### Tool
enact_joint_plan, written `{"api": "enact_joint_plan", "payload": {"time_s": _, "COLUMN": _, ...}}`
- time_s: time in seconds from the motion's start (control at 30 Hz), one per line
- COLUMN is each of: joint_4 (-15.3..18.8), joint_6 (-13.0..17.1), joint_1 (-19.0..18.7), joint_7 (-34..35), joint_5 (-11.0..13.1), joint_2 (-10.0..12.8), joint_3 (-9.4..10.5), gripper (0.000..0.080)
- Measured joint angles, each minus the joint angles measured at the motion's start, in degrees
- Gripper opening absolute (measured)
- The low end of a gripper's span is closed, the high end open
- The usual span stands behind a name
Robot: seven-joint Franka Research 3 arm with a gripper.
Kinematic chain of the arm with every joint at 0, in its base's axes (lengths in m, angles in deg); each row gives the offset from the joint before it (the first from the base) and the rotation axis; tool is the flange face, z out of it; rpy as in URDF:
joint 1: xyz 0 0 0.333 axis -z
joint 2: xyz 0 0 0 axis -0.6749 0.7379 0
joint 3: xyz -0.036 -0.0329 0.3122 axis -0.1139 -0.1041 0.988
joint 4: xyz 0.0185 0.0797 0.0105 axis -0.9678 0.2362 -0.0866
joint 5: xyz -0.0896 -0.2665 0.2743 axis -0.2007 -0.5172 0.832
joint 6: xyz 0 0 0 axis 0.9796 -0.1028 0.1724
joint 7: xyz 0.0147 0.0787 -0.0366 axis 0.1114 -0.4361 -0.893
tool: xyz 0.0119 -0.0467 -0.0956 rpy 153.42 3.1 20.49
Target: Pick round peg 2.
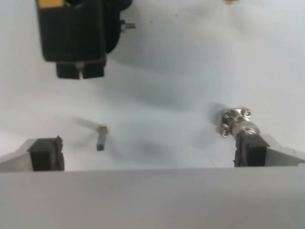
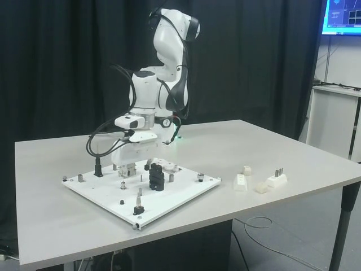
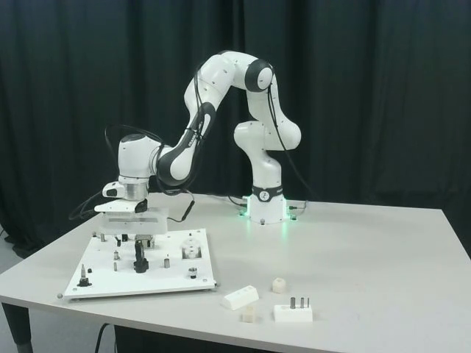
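The round peg stands upright on the white board, its long axis vertical, and in the wrist view it shows between the fingertips of the end effector, nearer one black pad than the other and touching neither. The end effector hangs low over the board on the grey worktop, its fingers spread wide and holding nothing. No legible writing shows on any of these parts.
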Motion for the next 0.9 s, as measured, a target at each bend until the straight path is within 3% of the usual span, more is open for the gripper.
{"api": "enact_joint_plan", "payload": {"time_s": 0.9, "joint_4": -3.0, "joint_6": -0.9, "joint_1": 0.4, "joint_7": 5.9, "joint_5": 0.2, "joint_2": 0.0, "joint_3": -0.66, "gripper": 0.08}}
